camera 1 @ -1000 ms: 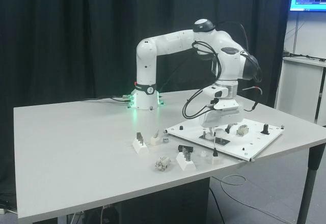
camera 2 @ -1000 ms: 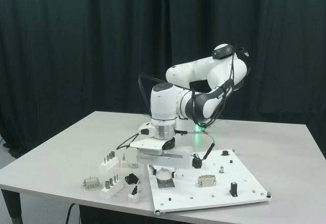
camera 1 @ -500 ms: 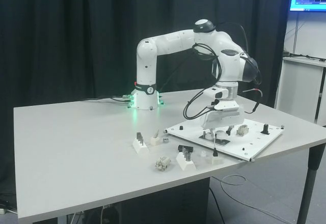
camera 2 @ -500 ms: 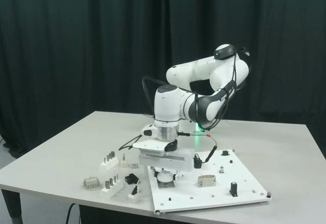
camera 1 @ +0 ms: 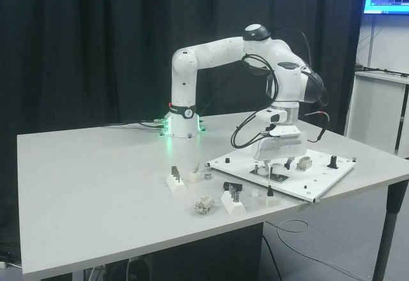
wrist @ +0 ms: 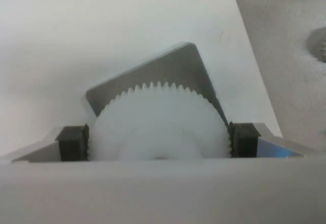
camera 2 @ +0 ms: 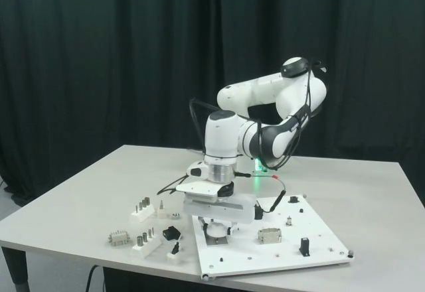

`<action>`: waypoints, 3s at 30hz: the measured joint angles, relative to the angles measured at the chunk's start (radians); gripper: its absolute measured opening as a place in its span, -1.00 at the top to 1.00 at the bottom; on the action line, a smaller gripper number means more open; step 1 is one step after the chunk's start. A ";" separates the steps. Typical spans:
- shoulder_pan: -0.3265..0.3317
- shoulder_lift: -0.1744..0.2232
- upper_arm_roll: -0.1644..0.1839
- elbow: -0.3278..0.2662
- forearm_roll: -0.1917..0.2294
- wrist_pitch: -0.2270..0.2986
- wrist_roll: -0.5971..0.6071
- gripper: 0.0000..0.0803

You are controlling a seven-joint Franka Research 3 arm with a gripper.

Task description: Insert large gear.

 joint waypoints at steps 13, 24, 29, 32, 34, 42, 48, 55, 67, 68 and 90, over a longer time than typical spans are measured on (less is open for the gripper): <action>0.006 -0.001 0.005 -0.007 0.000 0.029 0.000 -0.49; 0.006 -0.002 0.006 -0.007 0.001 0.036 0.000 -0.49; 0.005 -0.002 0.008 -0.007 0.002 0.043 0.000 -0.49; 0.005 -0.002 0.009 -0.007 0.002 0.048 0.000 -0.49; 0.005 -0.002 0.010 -0.007 0.003 0.049 0.000 -0.49; 0.004 -0.002 0.011 -0.007 0.003 0.051 0.000 -0.49; 0.004 -0.002 0.012 -0.007 0.003 0.051 -0.019 -0.49; -0.001 -0.009 0.015 -0.006 0.003 0.047 -0.062 -0.49; -0.020 -0.017 0.016 0.001 0.019 0.022 -0.079 -0.49; -0.022 -0.018 0.016 0.003 0.019 0.019 -0.079 -0.49; -0.050 -0.017 0.018 0.030 0.020 -0.022 -0.115 -0.49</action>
